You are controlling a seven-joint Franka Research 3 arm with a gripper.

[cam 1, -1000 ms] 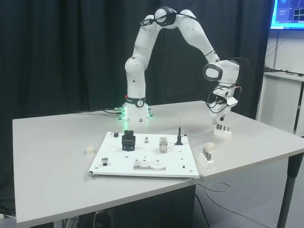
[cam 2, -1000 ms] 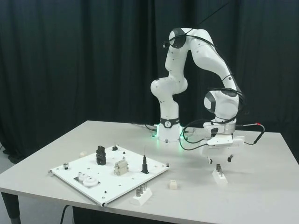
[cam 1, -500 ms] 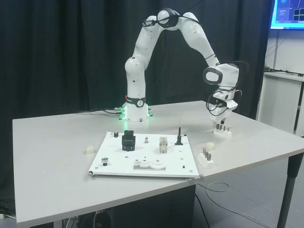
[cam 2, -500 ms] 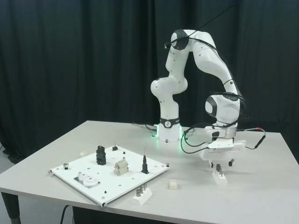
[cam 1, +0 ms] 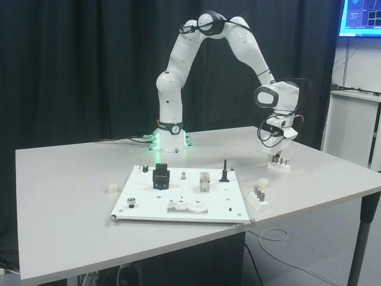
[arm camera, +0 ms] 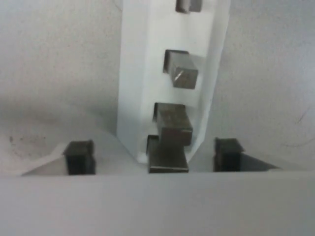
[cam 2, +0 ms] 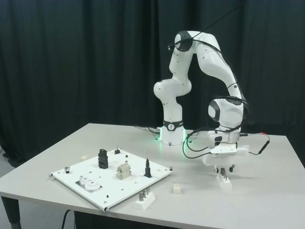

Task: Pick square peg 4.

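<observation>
Approach step: black two-finger gripper (arm camera: 153, 156), fingers spread, straddles the grey square metal peg (arm camera: 167, 155) in the white plastic holder (arm camera: 135, 73); next, lower and close

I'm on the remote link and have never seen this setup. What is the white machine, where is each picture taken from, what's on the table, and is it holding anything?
The white machine is a jointed robot arm bolted to the grey table. Two pictures come from cameras standing in the room; the third looks down from the arm's wrist.

On the table lies a white board carrying small parts, and beside it two small white peg holders: one near the board, one under the arm.

The pincer is the arm's grasping end. In the wrist view its two black fingertips stand apart, either side of the nearest square peg in the holder's row. They have not closed, so nothing is held yet.
</observation>
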